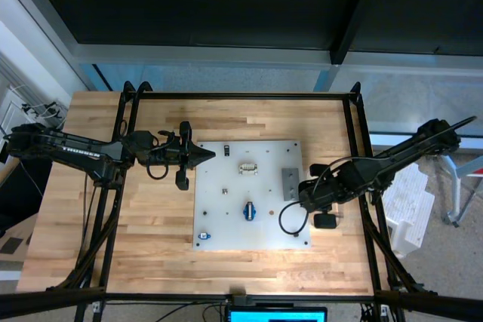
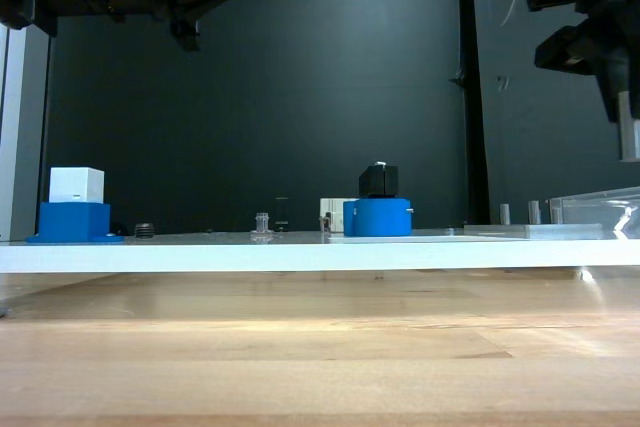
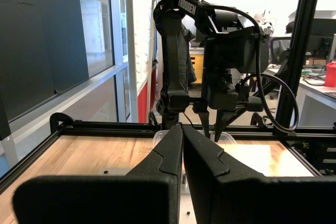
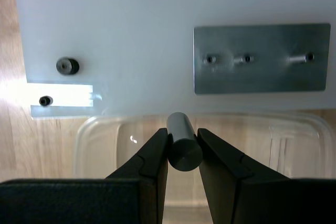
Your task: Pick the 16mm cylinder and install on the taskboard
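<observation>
The 16mm cylinder (image 4: 184,149) is a short grey metal rod, and my right gripper (image 4: 182,132) is shut on it. It hangs above a small clear tray (image 4: 100,145), just off the taskboard's edge. The taskboard (image 1: 226,213) is a white square plate carrying a grey metal block (image 4: 260,77) with small pegs. In the high view my right gripper (image 1: 305,196) hovers at the board's right edge, near the grey block (image 1: 290,183). In the low view the cylinder (image 2: 629,127) hangs well above the board. My left gripper (image 1: 205,154) is shut and empty, raised over the board's left edge.
A blue part (image 1: 249,210) sits mid-board, and a blue-and-white connector (image 2: 75,207) stands near the front left corner. A white connector (image 1: 247,167) lies towards the back. A black frame (image 1: 355,133) runs around the wooden table (image 1: 143,231).
</observation>
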